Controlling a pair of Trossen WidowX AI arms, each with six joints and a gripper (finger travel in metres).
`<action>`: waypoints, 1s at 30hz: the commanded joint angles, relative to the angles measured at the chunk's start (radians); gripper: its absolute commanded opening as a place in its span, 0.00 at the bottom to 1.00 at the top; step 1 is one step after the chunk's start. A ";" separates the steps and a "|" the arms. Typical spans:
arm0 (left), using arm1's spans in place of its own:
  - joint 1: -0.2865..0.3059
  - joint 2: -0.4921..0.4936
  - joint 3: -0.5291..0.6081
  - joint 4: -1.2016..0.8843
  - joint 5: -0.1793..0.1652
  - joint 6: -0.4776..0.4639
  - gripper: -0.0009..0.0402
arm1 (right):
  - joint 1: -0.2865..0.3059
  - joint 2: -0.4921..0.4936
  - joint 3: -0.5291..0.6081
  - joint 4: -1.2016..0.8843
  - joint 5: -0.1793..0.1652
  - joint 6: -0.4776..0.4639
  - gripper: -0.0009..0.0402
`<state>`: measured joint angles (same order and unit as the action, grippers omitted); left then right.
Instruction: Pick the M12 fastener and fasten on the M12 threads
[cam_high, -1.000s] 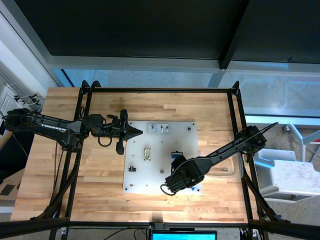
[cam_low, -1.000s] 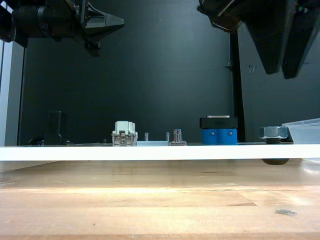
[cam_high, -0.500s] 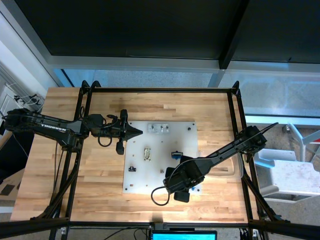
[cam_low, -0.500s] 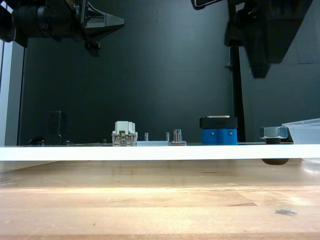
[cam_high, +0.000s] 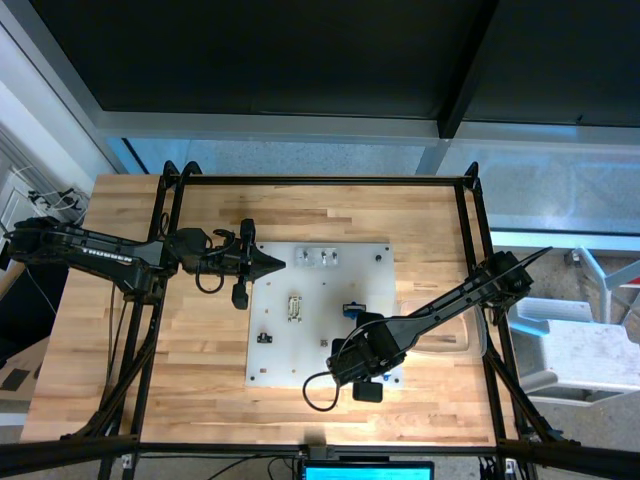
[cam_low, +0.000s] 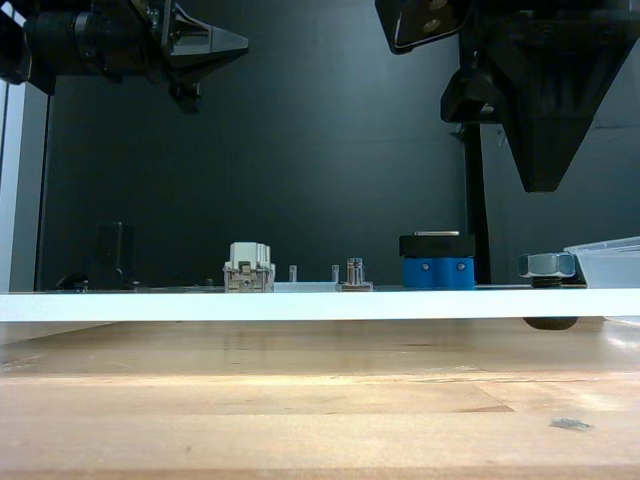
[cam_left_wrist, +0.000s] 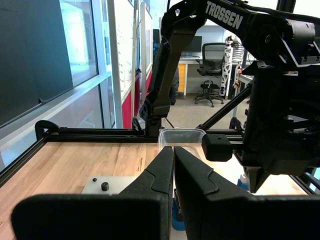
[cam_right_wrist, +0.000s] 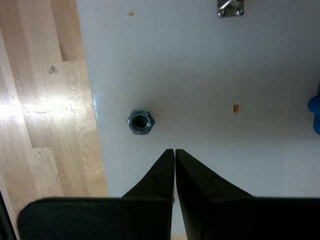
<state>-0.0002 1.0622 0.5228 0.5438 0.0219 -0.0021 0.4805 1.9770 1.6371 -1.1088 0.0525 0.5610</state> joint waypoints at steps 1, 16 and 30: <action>0.000 0.000 0.000 0.000 0.000 0.000 0.02 | 0.003 0.000 -0.001 0.000 0.000 0.000 0.03; 0.000 0.000 0.000 0.000 0.000 0.000 0.02 | 0.014 0.000 -0.105 0.113 -0.001 -0.104 0.02; 0.000 0.000 0.000 0.000 0.000 0.000 0.02 | 0.017 0.022 -0.129 0.185 -0.003 -0.079 0.02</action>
<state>-0.0002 1.0622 0.5228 0.5438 0.0219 -0.0021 0.4980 1.9987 1.5051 -0.9241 0.0490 0.4732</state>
